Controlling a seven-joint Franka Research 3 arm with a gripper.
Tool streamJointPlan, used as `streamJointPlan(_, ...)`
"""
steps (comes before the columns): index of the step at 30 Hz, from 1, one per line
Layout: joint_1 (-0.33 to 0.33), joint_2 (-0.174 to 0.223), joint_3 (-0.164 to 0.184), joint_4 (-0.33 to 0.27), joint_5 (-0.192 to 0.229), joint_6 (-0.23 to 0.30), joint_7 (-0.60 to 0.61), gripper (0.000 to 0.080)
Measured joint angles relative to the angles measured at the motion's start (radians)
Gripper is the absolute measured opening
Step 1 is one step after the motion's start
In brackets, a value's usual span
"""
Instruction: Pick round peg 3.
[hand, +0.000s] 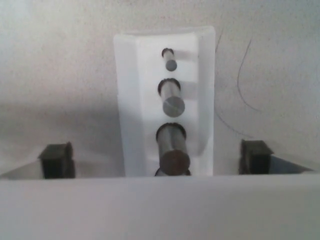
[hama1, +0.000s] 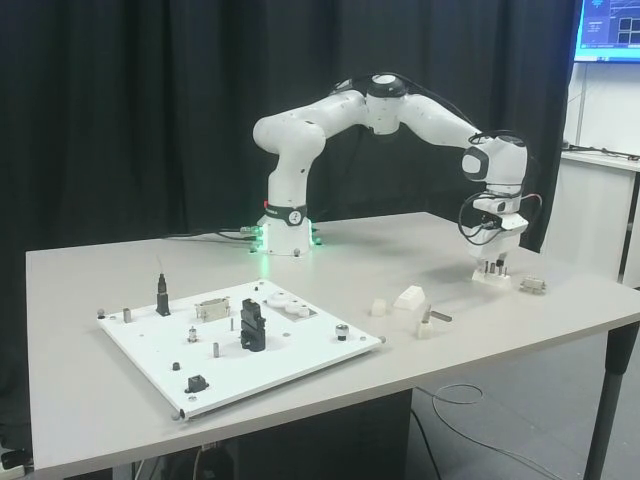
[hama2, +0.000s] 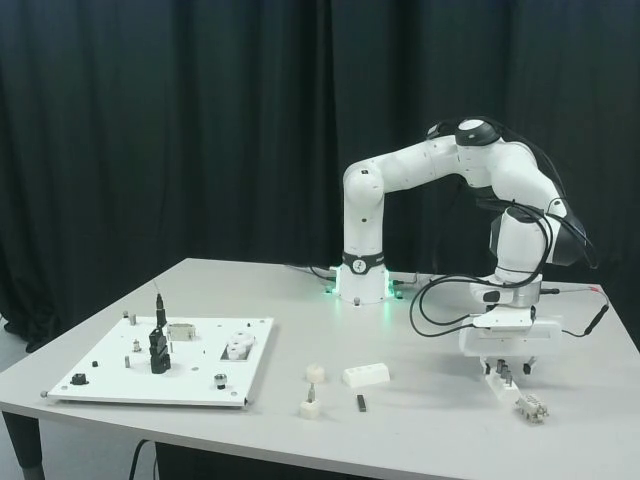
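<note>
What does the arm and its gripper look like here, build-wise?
White arm of rounded, glossy segments with black joint rings, on a base ringed by green light. Black cables loop from the wrist. The gripper has a flat white body and two short black fingertips, blocky and squared in the wrist view.

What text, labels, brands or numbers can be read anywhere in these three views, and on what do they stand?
No text can be read in any view.
The monitor at the upper edge of the first room view shows lines of writing, too small to read.
The arm base carries a small dark band; no writing can be made out on it.
The white peg holder, its round pegs, the gripper and the white board show no markings.
</note>
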Motion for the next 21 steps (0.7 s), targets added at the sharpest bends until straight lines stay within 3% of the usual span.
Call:
streamJointPlan(4, 0.0, 0.0, 0.001, 0.0, 0.001, 0.0, 0.0, 0.08)
streamJointPlan(5, 0.0, 0.0, 0.001, 0.0, 0.001, 0.0, 0.0, 0.0702)
streamJointPlan(6, 0.0, 0.0, 0.001, 0.0, 0.001, 0.0, 0.0, 0.0541)
streamJointPlan(13, 0.0, -0.001, 0.001, 0.0, 0.005, 0.003, 0.0, 0.0541)
streamJointPlan(14, 0.0, -0.001, 0.001, 0.0, 0.006, 0.003, 0.0, 0.0362)
streamJointPlan(18, -0.001, -0.004, 0.0, 0.0, 0.007, 0.007, 0.0, 0.0362)
streamJointPlan(19, -0.001, -0.005, 0.0, 0.0, 0.007, 0.008, 0.0, 0.016)
streamJointPlan(21, -0.002, -0.007, 0.0, 0.0, 0.007, 0.009, 0.0, 0.016)
